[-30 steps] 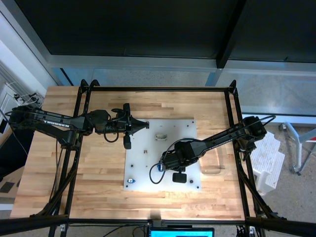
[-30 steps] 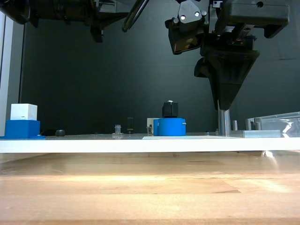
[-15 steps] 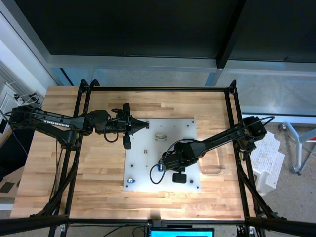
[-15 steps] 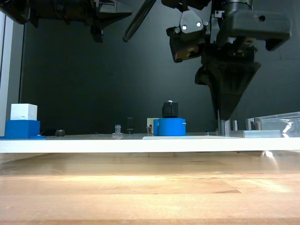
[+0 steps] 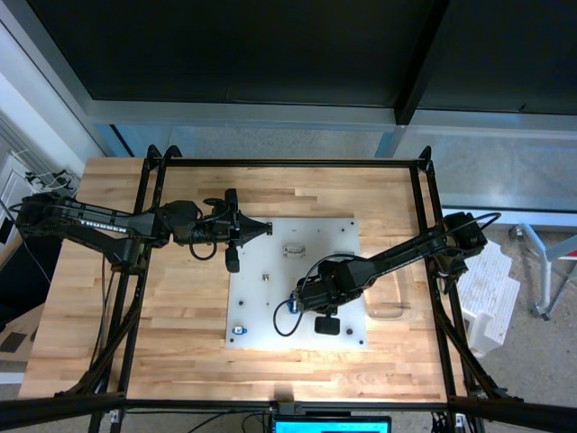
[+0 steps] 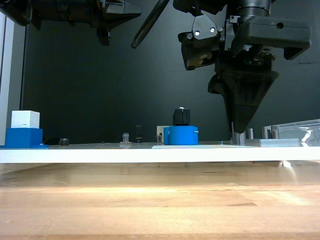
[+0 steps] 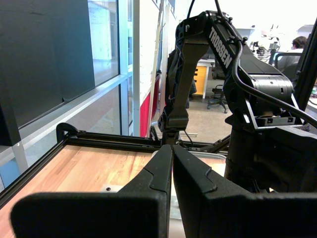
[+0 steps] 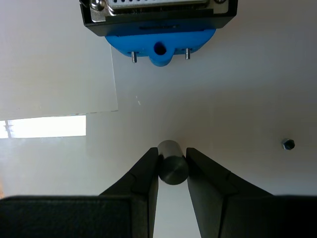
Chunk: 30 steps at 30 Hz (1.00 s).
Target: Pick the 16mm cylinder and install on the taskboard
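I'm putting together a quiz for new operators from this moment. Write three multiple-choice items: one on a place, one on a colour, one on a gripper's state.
1. Where is the right gripper?
A. low over the taskboard
B. over bare wood
C. off the table

2. What colour is the connector base ahead of the right gripper?
A. red
B. blue
C. green

3. The left gripper hangs high over the taskboard's far left corner. What is its state?
A. wide open
B. shut and empty
C. shut on a peg

Answers:
1. A: the high view shows it over the white plate, shut on the 16mm cylinder.
2. B: the right wrist view shows a blue base.
3. B: the left wrist view shows the fingers pressed together with nothing between them.
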Each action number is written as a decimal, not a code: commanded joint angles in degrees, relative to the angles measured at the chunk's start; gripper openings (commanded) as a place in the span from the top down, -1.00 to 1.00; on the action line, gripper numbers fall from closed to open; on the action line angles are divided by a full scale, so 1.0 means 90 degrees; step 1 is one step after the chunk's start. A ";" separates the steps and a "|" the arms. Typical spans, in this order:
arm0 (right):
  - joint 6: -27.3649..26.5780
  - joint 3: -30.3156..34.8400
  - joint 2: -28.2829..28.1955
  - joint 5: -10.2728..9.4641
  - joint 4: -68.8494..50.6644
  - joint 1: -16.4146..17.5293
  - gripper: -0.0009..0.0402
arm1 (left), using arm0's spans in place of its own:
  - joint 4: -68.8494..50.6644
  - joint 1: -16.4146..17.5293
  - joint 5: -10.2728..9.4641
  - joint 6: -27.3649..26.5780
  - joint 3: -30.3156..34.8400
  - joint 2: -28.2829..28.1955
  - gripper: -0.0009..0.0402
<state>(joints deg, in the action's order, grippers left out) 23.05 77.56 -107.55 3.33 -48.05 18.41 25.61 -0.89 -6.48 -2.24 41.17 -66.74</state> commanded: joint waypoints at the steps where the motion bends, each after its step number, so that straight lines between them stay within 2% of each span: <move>1: 0.0005 0.0002 0.0002 -0.0002 0.0019 0.0000 0.67 | 0.0000 0.0002 0.0002 0.0002 0.0002 0.0000 0.95; 7: 0.0005 0.0002 0.0002 0.0005 0.0046 0.0012 0.30 | 0.0000 0.0002 0.0002 0.0000 0.0002 0.0000 0.95; 13: -0.0002 0.0002 0.0049 0.0005 0.0066 0.0019 0.10 | 0.0000 0.0002 0.0000 0.0002 0.0002 0.0000 0.95; 23: -0.0374 0.0002 0.0821 0.0012 -0.0053 -0.0083 0.08 | 0.0000 0.0002 0.0000 0.0002 0.0002 0.0000 0.95; 27: -0.0602 -0.0019 0.1268 0.0029 -0.0107 -0.0296 0.10 | 0.0000 0.0002 0.0000 0.0002 0.0002 0.0000 0.95; 30: -0.0843 -0.0019 0.1583 0.0032 -0.0095 -0.0520 0.18 | 0.0000 0.0000 0.0000 0.0002 0.0002 0.0000 0.95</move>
<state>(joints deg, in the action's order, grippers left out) 16.38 77.41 -94.37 3.46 -48.93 14.57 25.61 -0.89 -6.48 -2.22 41.17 -66.74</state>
